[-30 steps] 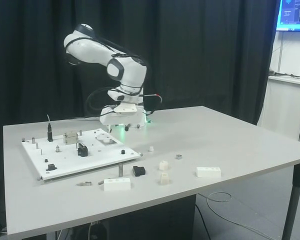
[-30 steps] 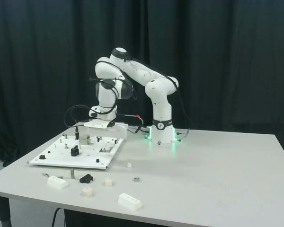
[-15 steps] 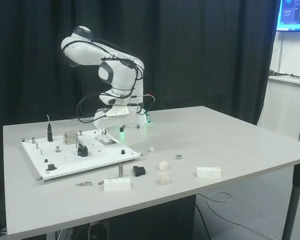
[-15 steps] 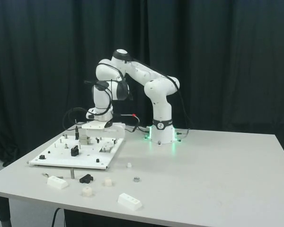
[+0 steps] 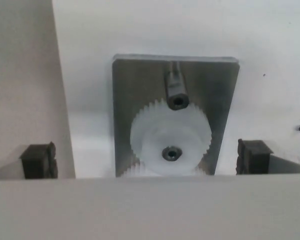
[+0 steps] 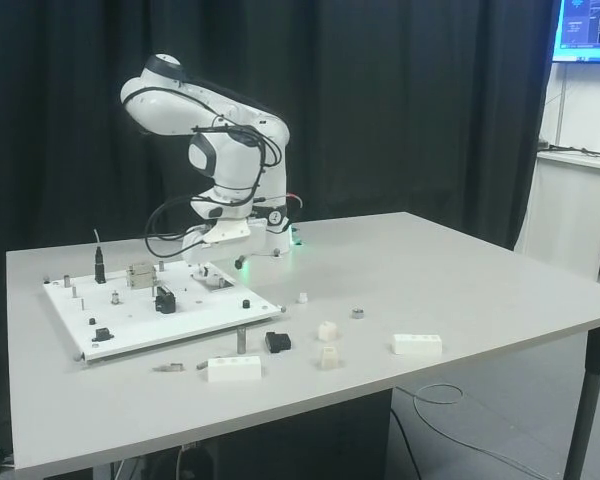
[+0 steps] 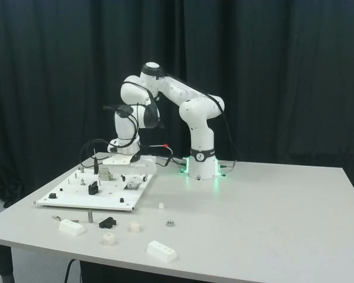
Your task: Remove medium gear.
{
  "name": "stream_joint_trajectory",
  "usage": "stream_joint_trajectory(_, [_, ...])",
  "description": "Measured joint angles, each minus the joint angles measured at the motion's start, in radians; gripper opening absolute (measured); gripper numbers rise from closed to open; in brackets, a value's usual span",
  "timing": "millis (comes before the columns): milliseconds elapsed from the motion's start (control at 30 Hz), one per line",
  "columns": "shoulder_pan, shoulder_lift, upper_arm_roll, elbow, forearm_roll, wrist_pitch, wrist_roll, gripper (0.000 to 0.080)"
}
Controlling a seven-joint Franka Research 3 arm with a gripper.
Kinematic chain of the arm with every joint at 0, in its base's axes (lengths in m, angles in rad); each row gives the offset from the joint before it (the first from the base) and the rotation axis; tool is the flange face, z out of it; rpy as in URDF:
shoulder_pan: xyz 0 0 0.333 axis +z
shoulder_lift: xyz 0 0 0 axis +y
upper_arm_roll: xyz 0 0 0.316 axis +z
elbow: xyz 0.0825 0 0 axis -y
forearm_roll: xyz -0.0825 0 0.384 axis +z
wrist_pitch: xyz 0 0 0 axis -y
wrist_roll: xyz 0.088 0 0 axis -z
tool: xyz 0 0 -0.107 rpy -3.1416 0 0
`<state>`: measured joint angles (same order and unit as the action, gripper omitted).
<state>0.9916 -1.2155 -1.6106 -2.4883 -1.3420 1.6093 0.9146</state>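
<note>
In the wrist view a white toothed gear (image 5: 170, 145) sits on a peg over a grey metal plate (image 5: 125, 100). A bare grey peg (image 5: 177, 92) stands just beyond it, and the teeth of a second white gear (image 5: 135, 172) show at its rim. My gripper (image 5: 146, 159) is open, with one black fingertip (image 5: 39, 161) on either side of the gear and well above it. In the room views the gripper (image 6: 212, 262) (image 7: 131, 171) hangs low over the far right corner of the white board (image 6: 150, 305) (image 7: 88, 199).
The board carries several black parts and upright pegs (image 6: 100, 265). On the grey table in front of it lie two white blocks (image 6: 233, 368) (image 6: 417, 344), a black piece (image 6: 277, 342), small white pieces (image 6: 327, 330) and a nut (image 6: 358, 313).
The arm has swung left toward the board and dropped lower, bringing the gripper from beside the board's corner to above the gear plate.
</note>
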Motion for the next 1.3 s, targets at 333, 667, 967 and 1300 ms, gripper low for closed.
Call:
stream_joint_trajectory(333, [-0.020,0.000,-0.011,-0.008,-0.004,0.018,0.000,0.0800])
stream_joint_trajectory(667, [-0.031,0.000,-0.020,-0.010,-0.007,0.030,0.004,0.0800])
stream_joint_trajectory(967, [-0.041,0.000,-0.030,-0.010,-0.017,0.046,0.010,0.0800])
stream_joint_trajectory(1300, [-0.045,0.000,-0.047,-0.010,-0.029,0.064,0.012,0.0800])
